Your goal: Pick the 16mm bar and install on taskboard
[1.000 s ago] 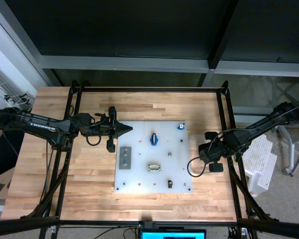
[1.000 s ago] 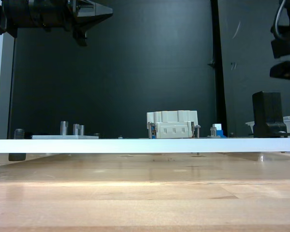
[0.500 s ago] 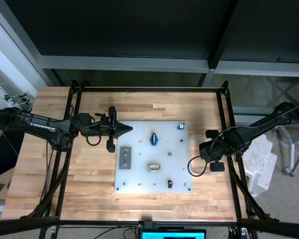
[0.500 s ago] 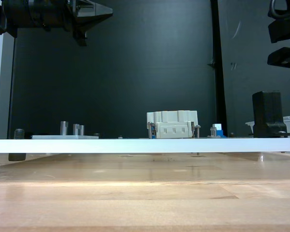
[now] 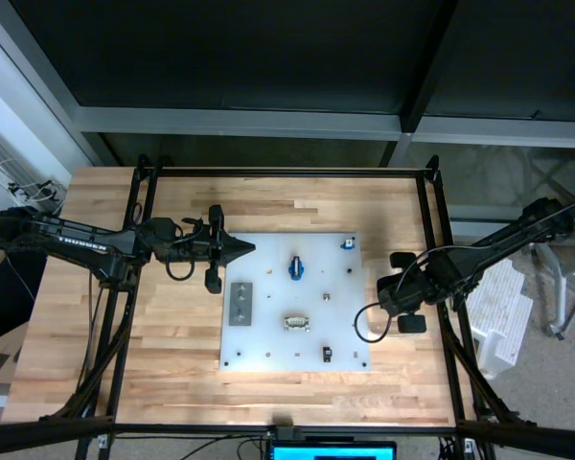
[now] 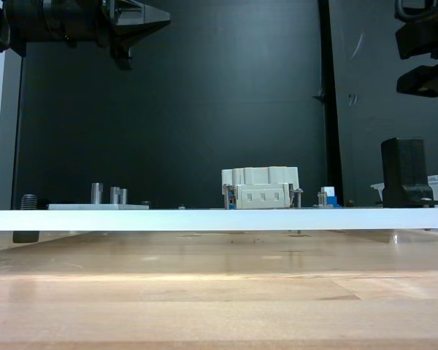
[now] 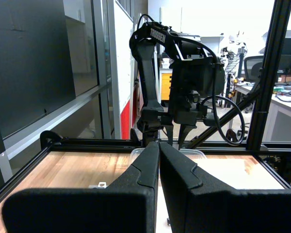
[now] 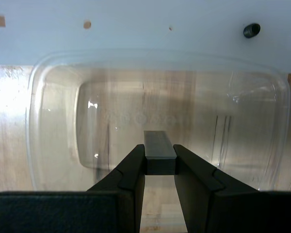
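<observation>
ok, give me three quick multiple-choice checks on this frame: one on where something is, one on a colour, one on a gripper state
1. Where is the bar?
A. in its seat
B. in the right gripper
C. lying on the table
2. Colour of the board?
A. white
B. red
C. green
3. State of the left gripper?
A. wide open
B. shut on the bar
C. shut, empty

1 B: the right gripper clamps the bar above the clear tray, off the board's right edge.
2 A: the board shows white in the high view.
3 C: the left gripper, high over the board's far left corner, has its fingers pressed together with nothing between them.
</observation>
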### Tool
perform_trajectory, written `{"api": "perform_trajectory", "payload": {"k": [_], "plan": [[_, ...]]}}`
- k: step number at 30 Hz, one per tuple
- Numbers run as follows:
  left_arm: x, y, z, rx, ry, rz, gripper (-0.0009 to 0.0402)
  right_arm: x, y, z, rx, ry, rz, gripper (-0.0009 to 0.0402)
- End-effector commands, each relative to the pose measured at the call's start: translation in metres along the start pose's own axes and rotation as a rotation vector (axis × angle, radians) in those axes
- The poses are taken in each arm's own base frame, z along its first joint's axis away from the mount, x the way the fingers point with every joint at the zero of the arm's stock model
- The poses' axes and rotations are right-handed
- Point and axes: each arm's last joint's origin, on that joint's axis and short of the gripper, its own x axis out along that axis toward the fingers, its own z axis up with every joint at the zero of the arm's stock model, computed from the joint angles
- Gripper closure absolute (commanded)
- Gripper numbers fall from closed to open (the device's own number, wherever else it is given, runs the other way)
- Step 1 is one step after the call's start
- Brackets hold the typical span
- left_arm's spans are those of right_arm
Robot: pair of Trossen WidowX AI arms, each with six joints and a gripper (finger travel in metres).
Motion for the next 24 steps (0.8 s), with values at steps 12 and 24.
{"api": "perform_trajectory", "payload": {"k": [12, 24], "plan": [[0.0, 0.0, 0.0, 0.0, 0.0, 0.0, 0.0393, 0.0, 0.013, 0.03, -0.002, 0.012, -0.018, 0.0348], [0.0, 0.0, 0.0, 0.0, 0.0, 0.0, 0.0393, 0.003, 0.024, 0.057, -0.001, 0.015, -0.045, 0.0253]]}}
